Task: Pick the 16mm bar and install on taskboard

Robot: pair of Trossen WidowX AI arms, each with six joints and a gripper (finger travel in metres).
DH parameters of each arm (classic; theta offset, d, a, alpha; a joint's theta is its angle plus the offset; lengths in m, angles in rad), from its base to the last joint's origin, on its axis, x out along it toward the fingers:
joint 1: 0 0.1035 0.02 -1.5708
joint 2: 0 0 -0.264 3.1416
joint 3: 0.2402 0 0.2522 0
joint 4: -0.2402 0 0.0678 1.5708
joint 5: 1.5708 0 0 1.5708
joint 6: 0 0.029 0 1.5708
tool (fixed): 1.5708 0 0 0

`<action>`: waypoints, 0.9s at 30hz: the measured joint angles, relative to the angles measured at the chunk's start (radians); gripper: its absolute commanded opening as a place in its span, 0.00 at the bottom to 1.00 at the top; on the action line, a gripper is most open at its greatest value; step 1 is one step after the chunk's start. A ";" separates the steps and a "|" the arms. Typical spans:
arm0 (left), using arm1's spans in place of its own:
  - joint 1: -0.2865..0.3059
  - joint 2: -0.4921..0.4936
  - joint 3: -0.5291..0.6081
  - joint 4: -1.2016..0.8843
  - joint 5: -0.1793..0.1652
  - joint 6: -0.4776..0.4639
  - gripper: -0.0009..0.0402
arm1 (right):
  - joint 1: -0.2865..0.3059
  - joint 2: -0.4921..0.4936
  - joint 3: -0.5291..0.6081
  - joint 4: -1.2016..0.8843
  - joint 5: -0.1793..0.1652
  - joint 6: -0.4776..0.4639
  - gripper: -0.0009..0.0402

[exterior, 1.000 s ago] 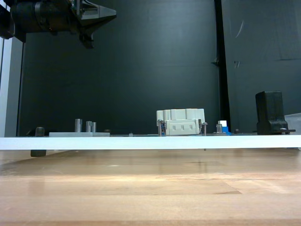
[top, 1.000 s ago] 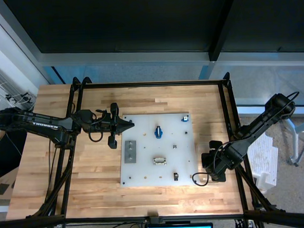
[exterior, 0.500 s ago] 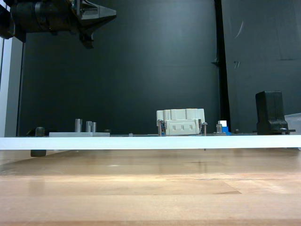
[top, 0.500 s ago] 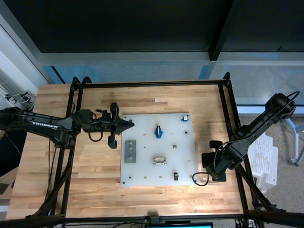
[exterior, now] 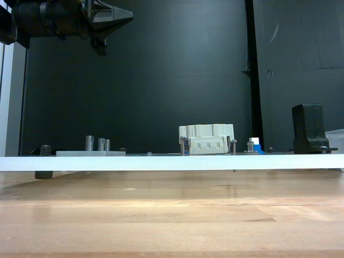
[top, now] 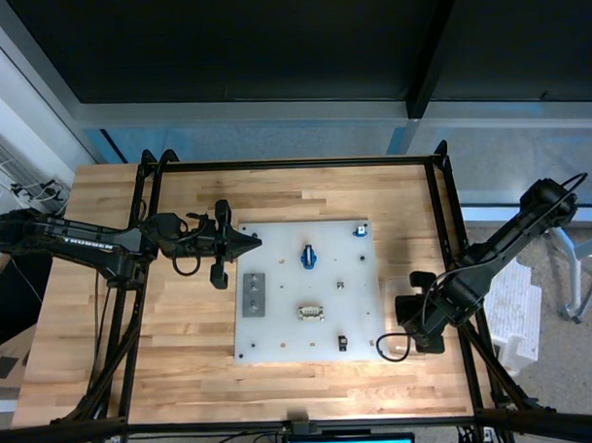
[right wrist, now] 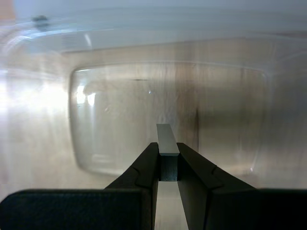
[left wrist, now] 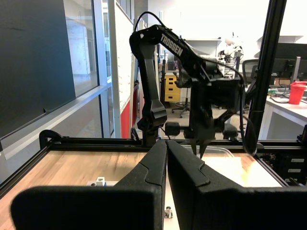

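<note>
My right gripper (right wrist: 168,149) is shut on the 16mm bar (right wrist: 167,139), a short grey metal piece that sticks out past the fingertips. It hangs over a clear plastic tray (right wrist: 100,105). In the high view the right gripper (top: 414,326) sits just off the right edge of the white taskboard (top: 280,324), and the bar is hidden there. My left gripper (top: 254,240) is shut and empty, raised over the board's far left corner. It also shows high up in the low view as the left gripper (exterior: 128,16), and its fingers (left wrist: 156,163) press together.
The taskboard (exterior: 172,162) carries a grey metal block (top: 252,293), a blue knob (top: 309,255) and a white connector (exterior: 207,138). A black part (exterior: 308,129) stands at its right end. A black frame (top: 441,207) borders the wooden table.
The right arm has shifted slightly, up and a little to the right in the high view. The left arm has stayed still.
</note>
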 measured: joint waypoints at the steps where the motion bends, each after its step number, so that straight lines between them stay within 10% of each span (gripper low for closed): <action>1: 0.000 0.000 0.000 0.000 0.000 0.000 0.02 | -0.001 -0.004 0.018 -0.019 0.000 -0.001 0.02; 27: 0.000 0.000 0.000 0.000 0.000 0.000 0.02 | -0.054 -0.005 0.264 -0.287 0.001 -0.113 0.02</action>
